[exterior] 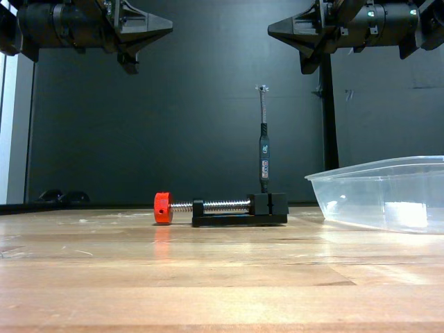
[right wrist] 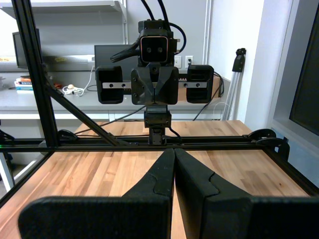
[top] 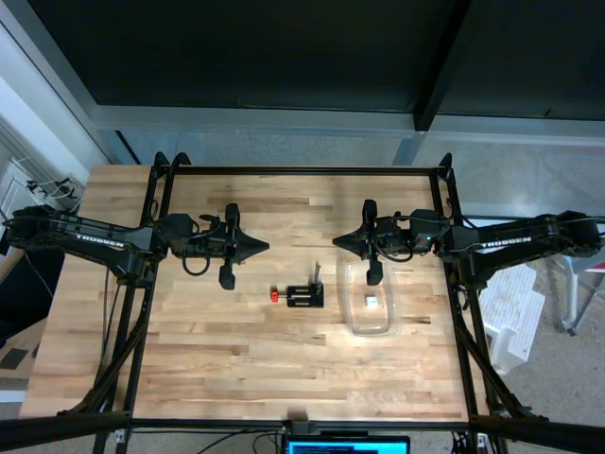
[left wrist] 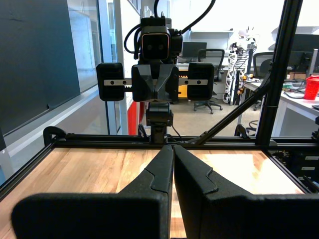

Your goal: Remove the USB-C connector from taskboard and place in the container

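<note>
Wooden table [top: 236, 359], USB-C connector [exterior: 264, 156] low between raised left claw [top: 267, 247], right claw [top: 335, 243]

Taskboard [top: 304, 296] — between left gripper [top: 265, 247], right gripper [top: 337, 243]

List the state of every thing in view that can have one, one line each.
USB-C connector, upright, plugged into the taskboard.
taskboard, flat on the table, connector not yet removed.
container, open-topped, holding only a small white piece.
left gripper, shut, empty, raised above the table to the left of the taskboard.
right gripper, shut, empty, raised above the table near the container.
</note>
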Controlling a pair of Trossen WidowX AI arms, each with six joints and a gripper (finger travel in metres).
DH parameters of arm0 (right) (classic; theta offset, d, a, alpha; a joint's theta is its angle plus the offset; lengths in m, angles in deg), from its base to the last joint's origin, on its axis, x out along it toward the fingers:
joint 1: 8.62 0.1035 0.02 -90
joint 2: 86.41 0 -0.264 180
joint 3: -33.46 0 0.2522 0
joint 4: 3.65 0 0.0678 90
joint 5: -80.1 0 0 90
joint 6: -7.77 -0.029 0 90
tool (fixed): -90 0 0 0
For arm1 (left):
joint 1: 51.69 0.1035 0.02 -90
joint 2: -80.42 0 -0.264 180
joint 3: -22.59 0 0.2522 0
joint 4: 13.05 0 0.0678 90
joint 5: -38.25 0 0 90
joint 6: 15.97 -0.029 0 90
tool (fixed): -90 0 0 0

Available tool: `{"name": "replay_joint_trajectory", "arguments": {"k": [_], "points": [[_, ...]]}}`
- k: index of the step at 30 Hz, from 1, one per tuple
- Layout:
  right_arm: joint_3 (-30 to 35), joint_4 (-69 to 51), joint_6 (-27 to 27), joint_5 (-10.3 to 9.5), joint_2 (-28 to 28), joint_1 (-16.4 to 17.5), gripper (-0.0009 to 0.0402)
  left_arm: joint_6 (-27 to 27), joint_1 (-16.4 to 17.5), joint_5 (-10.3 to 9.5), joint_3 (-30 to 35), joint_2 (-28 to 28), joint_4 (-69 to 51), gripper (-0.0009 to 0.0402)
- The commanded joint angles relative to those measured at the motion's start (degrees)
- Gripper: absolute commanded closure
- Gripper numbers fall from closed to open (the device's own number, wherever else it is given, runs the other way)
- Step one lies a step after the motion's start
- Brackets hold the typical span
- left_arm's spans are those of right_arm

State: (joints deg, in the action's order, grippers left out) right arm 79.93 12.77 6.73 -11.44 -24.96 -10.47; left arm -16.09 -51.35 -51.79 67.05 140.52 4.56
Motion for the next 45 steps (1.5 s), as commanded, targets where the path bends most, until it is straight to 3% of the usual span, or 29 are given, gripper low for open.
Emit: {"name": "replay_joint_trajectory", "arguments": {"k": [1,16,27,31,35,38,45], "points": [[0.13,0.24,-0.02,0.44,0.02,0.0,0.0393,0.0,0.02,0.0,0.0,0.02,-0.02,0.0393],[0.94,-1.66,-2.25,0.22,0.02,0.02,0.0393,0.0,0.02,0.0,0.0,0.02,-0.02,0.0393],[13.31,-32.81,-0.76,0.55,0.15,3.39,0.0393,0.0,0.04,0.0,0.0,0.02,0.0,0.0393],[16.74,-43.17,-0.81,3.41,0.15,4.44,0.0393,0.0,0.04,0.0,0.0,0.02,0.0,0.0393],[19.41,-50.45,-0.96,4.13,1.07,5.14,0.0393,0.0,0.02,0.0,0.0,0.02,-0.02,0.0393],[21.7,-55.28,-0.81,5.31,3.15,6.1,0.0393,0.0,0.02,0.0,0.0,0.02,-0.02,0.0393],[27.89,-63.67,-0.55,5.29,9.66,8.15,0.0393,0.0,0.02,0.0,0.0,0.02,0.0,0.0393]]}}
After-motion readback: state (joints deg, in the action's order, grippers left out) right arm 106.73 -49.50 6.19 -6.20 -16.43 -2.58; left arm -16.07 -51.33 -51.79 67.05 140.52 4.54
